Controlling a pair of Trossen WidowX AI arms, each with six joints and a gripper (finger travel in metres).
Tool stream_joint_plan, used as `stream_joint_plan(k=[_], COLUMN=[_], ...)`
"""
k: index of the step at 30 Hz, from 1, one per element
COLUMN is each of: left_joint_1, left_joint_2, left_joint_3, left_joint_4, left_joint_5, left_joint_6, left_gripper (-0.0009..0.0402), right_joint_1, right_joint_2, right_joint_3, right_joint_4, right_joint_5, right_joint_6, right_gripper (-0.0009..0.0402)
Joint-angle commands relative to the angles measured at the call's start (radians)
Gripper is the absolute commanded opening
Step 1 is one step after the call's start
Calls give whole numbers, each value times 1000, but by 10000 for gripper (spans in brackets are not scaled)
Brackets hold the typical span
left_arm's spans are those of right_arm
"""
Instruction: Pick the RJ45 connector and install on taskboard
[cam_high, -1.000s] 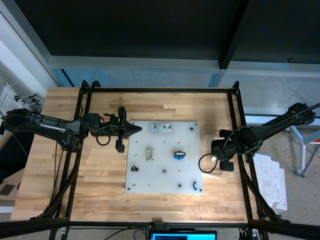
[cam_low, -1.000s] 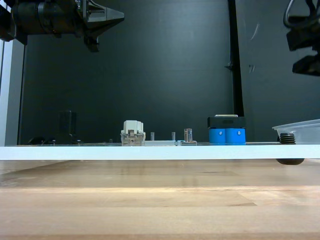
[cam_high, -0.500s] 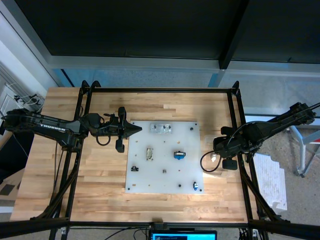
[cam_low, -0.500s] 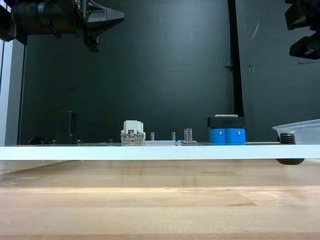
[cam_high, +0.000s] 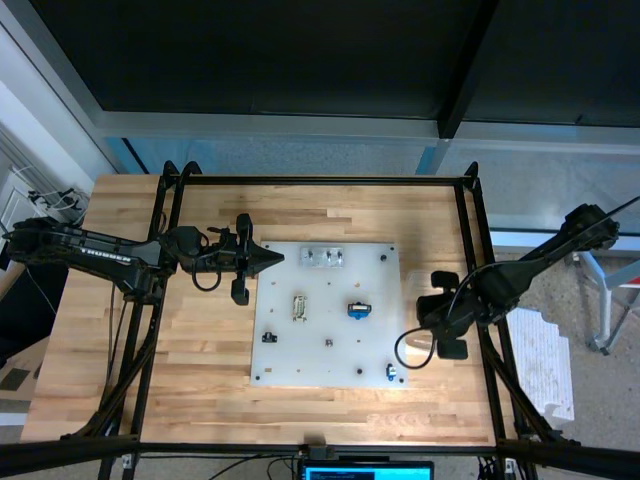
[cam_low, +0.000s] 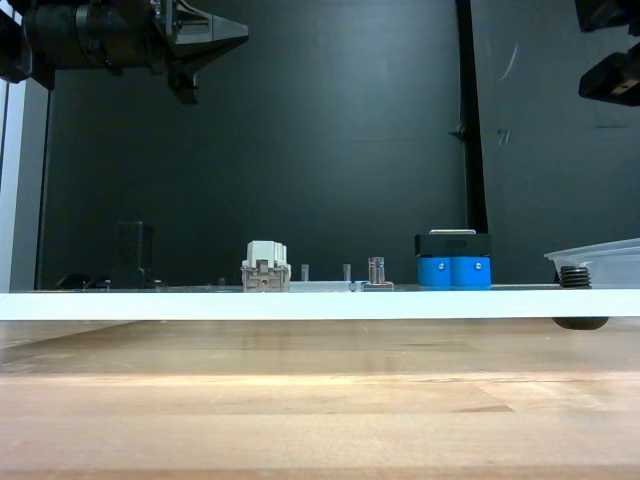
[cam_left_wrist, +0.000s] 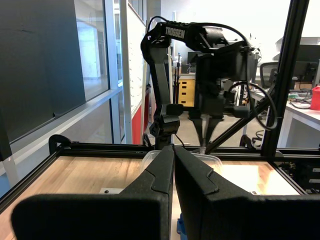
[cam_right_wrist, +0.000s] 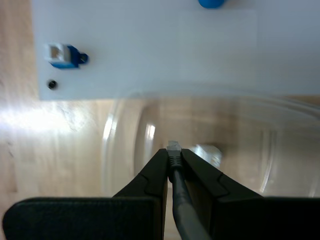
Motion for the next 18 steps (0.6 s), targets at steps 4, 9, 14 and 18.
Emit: stream_joint_plan(k=[4,9,14,18], left_joint_1=[0,0,0,0], left_joint_2=[0,0,0,0], left_joint_3=[0,0,0,0], left_joint_4=[0,0,0,0], left_joint_5=[0,0,0,0], left_joint_6=[0,0,0,0], left_gripper=[0,0,0,0], right_joint_1=[48,84,104,115], right_joint_2=[93,159,222,270], right_joint_3=[51,100,146,186], right_joint_4=[31,37,40,45], right_joint_5=[2,2,2,3], right_joint_6=[35,56,71,72], right_gripper=[2,2,2,2])
